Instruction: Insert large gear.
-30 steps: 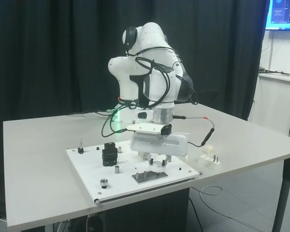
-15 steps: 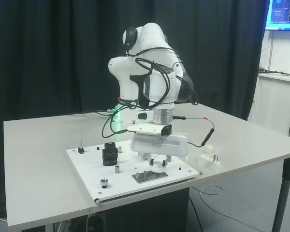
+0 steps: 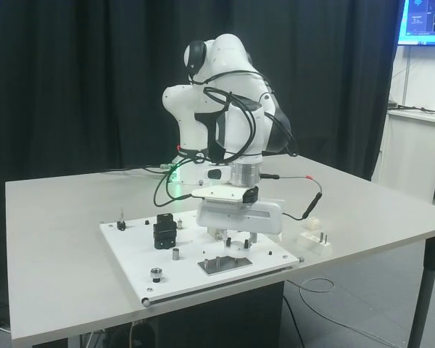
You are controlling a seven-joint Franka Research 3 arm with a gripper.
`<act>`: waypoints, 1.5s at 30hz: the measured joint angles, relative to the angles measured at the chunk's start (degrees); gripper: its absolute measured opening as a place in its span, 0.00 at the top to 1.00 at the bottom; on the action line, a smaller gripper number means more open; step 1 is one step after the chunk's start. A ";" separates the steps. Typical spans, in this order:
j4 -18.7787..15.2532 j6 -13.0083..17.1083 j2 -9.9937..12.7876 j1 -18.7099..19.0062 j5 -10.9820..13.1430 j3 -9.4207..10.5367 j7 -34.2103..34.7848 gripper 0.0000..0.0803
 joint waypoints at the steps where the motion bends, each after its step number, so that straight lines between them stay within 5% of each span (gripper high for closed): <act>1: 0.00 -0.03 0.00 0.00 0.00 0.00 0.00 0.59; 45: 0.01 2.24 0.34 -0.01 0.15 0.00 -1.47 0.59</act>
